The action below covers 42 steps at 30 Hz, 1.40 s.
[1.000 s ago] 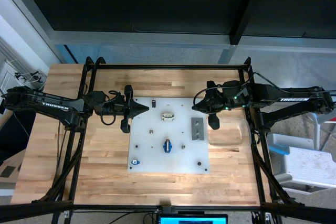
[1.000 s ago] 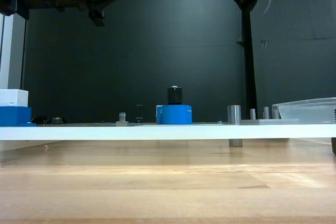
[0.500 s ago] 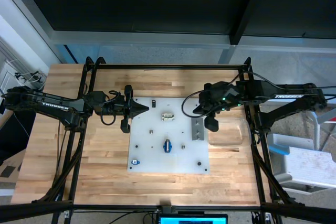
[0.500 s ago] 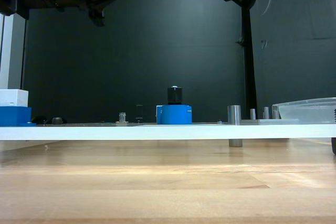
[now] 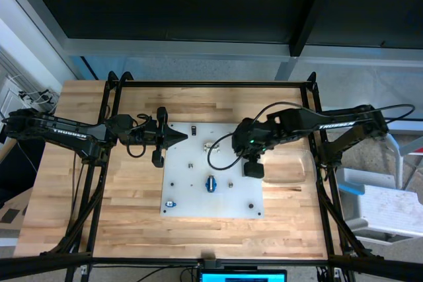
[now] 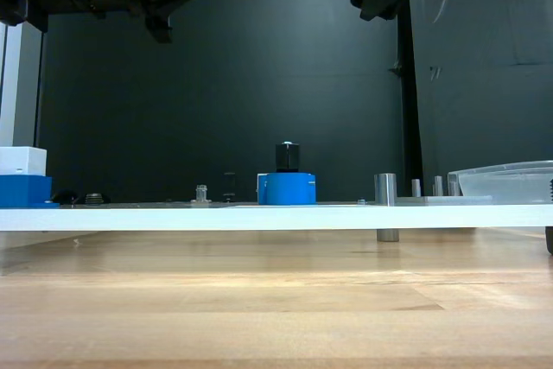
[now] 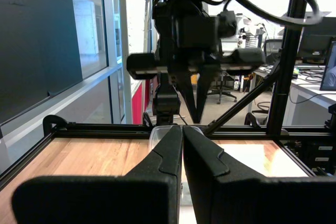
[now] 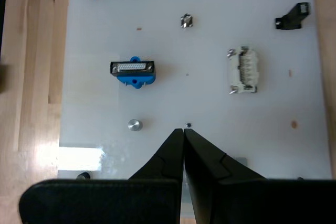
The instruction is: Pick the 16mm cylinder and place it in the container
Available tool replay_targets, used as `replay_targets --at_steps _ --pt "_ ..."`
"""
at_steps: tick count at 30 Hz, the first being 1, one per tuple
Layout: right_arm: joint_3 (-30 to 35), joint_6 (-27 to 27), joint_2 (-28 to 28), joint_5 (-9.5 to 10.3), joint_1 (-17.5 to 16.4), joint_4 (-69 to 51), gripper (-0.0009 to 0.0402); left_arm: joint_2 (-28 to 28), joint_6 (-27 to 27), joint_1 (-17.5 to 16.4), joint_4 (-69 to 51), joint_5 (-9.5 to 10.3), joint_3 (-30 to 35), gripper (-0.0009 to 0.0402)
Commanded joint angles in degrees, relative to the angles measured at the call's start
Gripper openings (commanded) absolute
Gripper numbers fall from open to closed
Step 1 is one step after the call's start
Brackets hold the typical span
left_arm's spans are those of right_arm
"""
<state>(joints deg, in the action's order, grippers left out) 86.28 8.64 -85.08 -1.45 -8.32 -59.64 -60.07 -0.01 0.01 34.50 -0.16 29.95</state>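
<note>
The 16mm cylinder (image 8: 135, 125) stands upright on the white board (image 5: 198, 196), right of the blue connector (image 8: 132, 72). My right gripper (image 5: 253, 170) hangs high, jaws clenched empty; the cylinder lies, I think, slightly near-left of them. Left gripper (image 5: 177, 137), also clenched, sits at the board's left edge.

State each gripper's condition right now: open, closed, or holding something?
Left gripper: closed, holding nothing, above the white board's left edge.
Right gripper: closed, holding nothing, above the white board.
</note>
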Motion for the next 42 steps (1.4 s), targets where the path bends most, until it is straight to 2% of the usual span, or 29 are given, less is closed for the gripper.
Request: replay_targets --at_steps 1,19,29,32,42 --pt "0.2 -0.1 -1.7 0.04 -0.9 -0.1 0.0000 0.0 0.0 0.0 0.0 -0.02 0.0 0.0000" --pt "0.1 -0.4 -9.3 -0.68 -3.7 -1.2 0.0006 0.0 0.0 0.0 0.0 -0.02 0.0 0.0000" --pt "0.1 1.0 -12.7 -0.74 -5.2 -1.3 0.0047 0.0 0.0 0.0 0.0 -0.02 0.0 0.0000" --pt "0.1 1.4 -13.1 -2.08 -5.8 -1.3 0.0059 0.0 0.0 0.0 0.0 -0.02 0.0 0.0000" --pt "0.1 1.9 -15.7 -2.16 -7.3 -0.7 0.0135 0.0 0.0 0.0 0.0 -0.02 0.0 0.0000"
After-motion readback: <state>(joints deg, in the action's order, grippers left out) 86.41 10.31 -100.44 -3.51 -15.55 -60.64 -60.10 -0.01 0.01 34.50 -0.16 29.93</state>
